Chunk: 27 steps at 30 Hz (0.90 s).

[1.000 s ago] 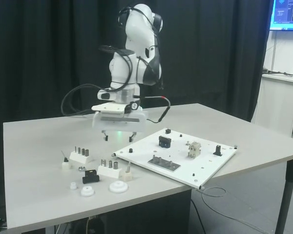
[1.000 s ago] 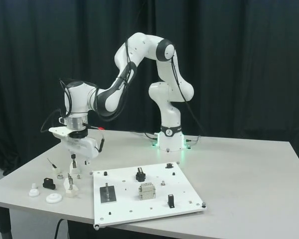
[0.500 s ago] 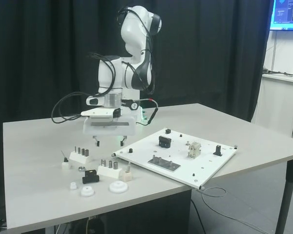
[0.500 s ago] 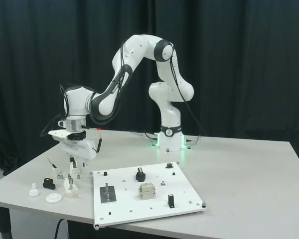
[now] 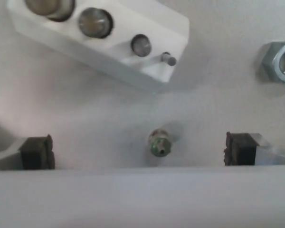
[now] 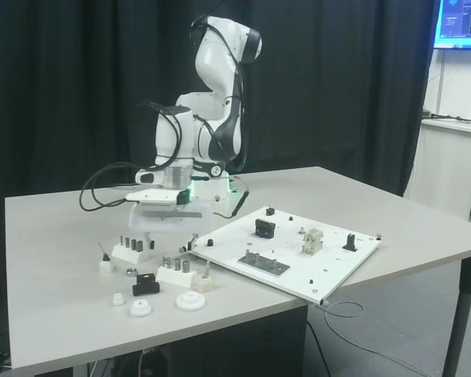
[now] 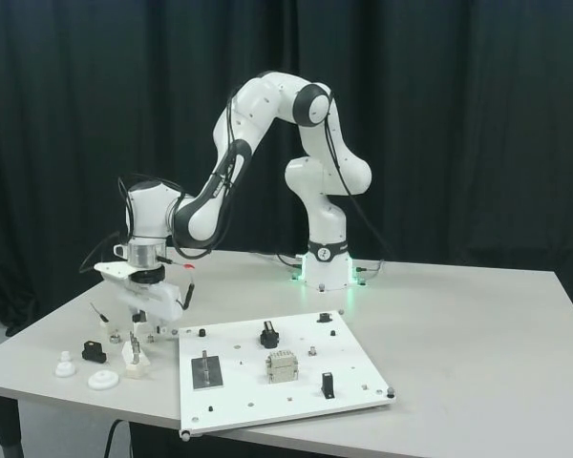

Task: Pick BNC.

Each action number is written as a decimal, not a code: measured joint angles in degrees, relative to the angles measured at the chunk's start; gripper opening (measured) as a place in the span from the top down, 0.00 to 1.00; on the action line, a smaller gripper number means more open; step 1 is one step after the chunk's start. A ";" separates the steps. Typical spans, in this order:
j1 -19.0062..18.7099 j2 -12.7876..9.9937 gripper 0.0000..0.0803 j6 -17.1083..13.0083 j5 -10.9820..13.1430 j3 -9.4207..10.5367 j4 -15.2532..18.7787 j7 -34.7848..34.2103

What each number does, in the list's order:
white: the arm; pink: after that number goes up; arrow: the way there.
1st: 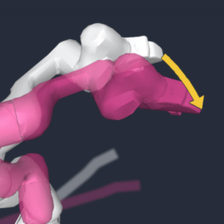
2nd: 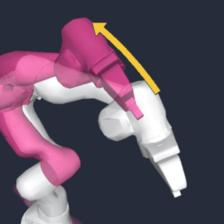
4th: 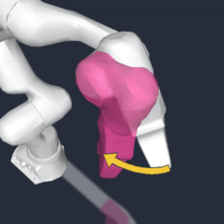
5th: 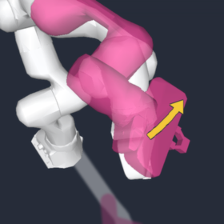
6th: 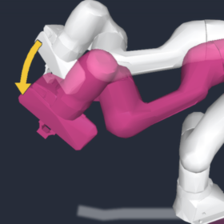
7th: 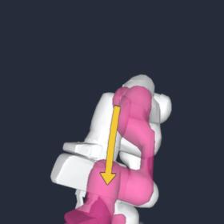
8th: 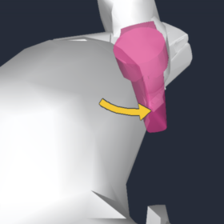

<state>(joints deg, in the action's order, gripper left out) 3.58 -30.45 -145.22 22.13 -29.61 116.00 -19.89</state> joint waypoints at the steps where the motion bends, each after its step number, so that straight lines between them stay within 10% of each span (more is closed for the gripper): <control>1: 0.07 -0.27 0.00 -0.26 0.01 0.00 0.00 0.00; 27: 1.72 -3.48 0.00 -1.78 7.83 0.02 0.05 8.76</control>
<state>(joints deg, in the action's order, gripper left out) 5.30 -33.93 -147.00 29.95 -29.59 116.05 -11.13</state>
